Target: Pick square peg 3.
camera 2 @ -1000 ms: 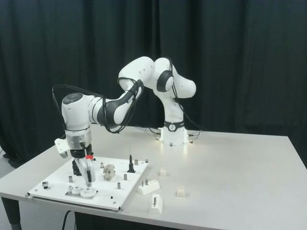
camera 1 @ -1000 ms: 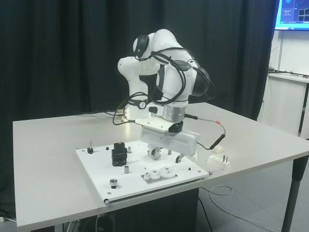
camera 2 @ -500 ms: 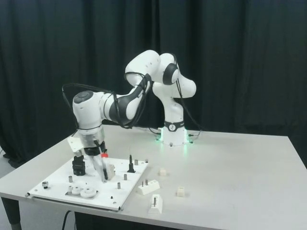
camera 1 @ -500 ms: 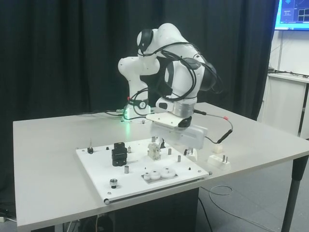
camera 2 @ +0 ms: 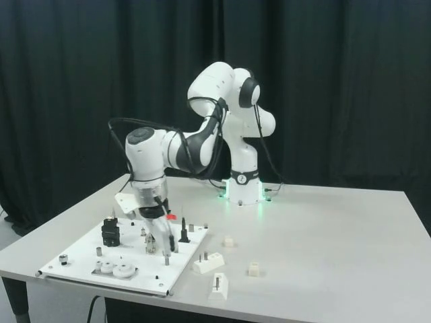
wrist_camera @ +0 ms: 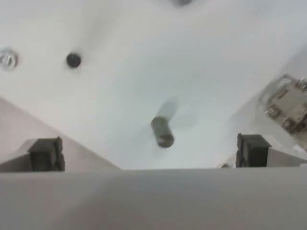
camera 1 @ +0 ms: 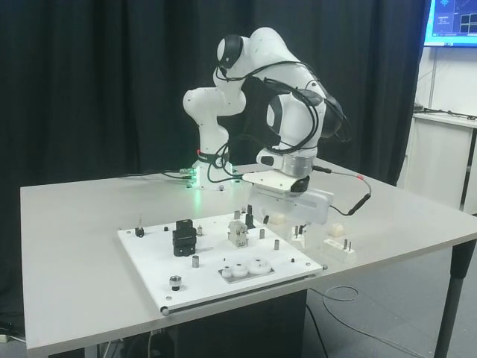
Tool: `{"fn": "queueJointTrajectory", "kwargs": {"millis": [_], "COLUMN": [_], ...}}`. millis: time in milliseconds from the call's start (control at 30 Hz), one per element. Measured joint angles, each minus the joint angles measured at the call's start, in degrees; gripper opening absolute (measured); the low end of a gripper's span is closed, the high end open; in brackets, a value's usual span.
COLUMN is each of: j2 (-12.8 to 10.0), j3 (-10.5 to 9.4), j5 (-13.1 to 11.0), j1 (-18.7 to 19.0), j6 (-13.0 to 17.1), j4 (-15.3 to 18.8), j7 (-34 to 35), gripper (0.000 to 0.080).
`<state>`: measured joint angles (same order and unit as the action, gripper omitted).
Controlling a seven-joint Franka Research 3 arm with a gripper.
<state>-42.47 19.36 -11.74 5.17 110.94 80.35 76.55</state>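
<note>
So I've swung away from the front edge of the white board (camera 1: 149, 257), over past the gears (camera 1: 247, 268), and now I'm hovering low near its far right corner. My gripper (wrist_camera: 148, 152) is spread wide, holding nothing. A small grey peg (wrist_camera: 162, 134) stands on the board right between my fingertips (wrist_camera: 253, 149), probably square peg 3, not grabbed yet.

Grey table (camera 1: 74, 224) w/ white board (camera 1: 216, 280)

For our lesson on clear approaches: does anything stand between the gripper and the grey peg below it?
Nothing visible does. The open gripper hangs over the grey peg, which stands alone on bare white board.
</note>
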Motion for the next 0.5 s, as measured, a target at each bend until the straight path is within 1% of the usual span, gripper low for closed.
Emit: {"fn": "queueJointTrajectory", "kwargs": {"millis": [200,500], "j2": [2.9,7.0], "j3": [-0.09,-0.13], "j5": [0.0,0.0], "j1": [2.1,5.2], "j6": [4.7,12.8], "j4": [6.0,14.7], "j7": [0.1,1.2], "gripper": [0.08,0.08]}}
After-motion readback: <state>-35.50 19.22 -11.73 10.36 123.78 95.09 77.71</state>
